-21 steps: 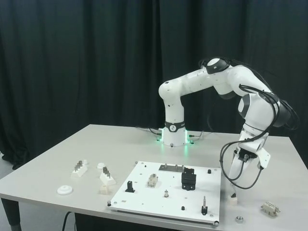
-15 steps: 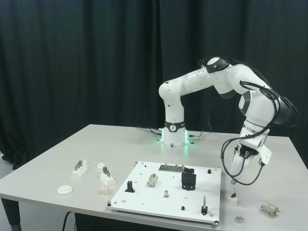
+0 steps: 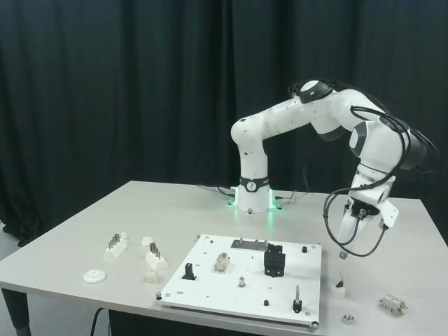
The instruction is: Pick USB.
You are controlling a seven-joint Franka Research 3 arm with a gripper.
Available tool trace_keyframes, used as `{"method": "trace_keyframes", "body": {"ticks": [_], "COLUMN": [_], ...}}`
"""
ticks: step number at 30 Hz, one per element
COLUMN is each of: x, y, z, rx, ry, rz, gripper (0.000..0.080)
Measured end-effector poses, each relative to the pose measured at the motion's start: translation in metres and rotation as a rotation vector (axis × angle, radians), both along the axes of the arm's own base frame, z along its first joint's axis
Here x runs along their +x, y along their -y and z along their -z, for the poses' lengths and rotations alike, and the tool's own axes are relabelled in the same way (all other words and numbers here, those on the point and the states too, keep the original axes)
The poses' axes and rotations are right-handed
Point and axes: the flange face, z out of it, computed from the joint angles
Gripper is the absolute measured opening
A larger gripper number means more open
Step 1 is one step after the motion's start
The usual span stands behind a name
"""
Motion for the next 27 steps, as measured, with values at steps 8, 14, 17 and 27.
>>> {"method": "trace_keyframes", "body": {"ticks": [8, 14, 17, 27], "x": [0.002, 0.005, 0.006, 0.008], "y": [0.005, 0.009, 0.01, 0.01], "z": [-0.014, -0.018, -0.018, -0.016], "rx": [-0.002, -0.008, -0.013, 0.008], "ry": [0.013, 0.056, 0.088, 0.144], "rz": [0.051, 0.226, 0.36, 0.7], "gripper": [0.08, 0.08, 0.08, 0.08]}}
